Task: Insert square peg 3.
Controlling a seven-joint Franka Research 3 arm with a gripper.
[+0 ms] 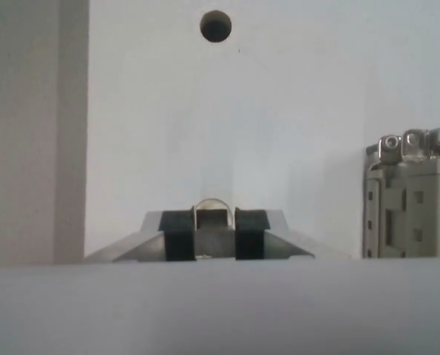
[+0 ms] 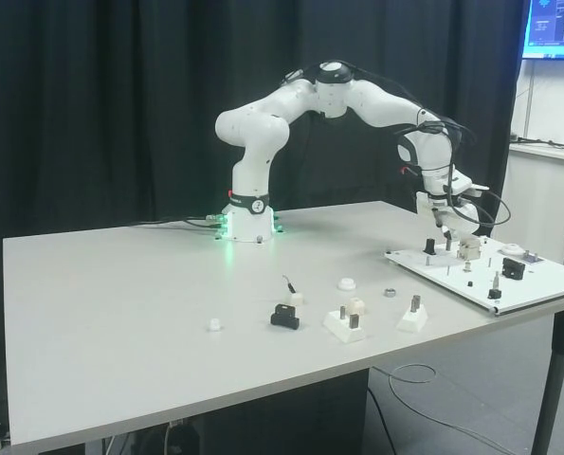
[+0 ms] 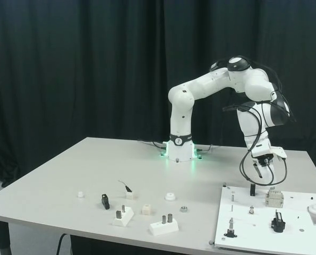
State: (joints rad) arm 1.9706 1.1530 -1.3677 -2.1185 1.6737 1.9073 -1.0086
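Note:
In the wrist view my gripper is shut on a small metal peg, whose rounded top shows between the two black pads. It hangs a little above the white board. A round dark hole lies in the board ahead of the fingers. In the room views the gripper points down over the back part of the board, near a black upright part; the peg is too small to see there.
A grey metal connector block stands on the board beside the gripper. More small fixtures stand on the board. On the grey table lie white holders with pegs and a black clip.

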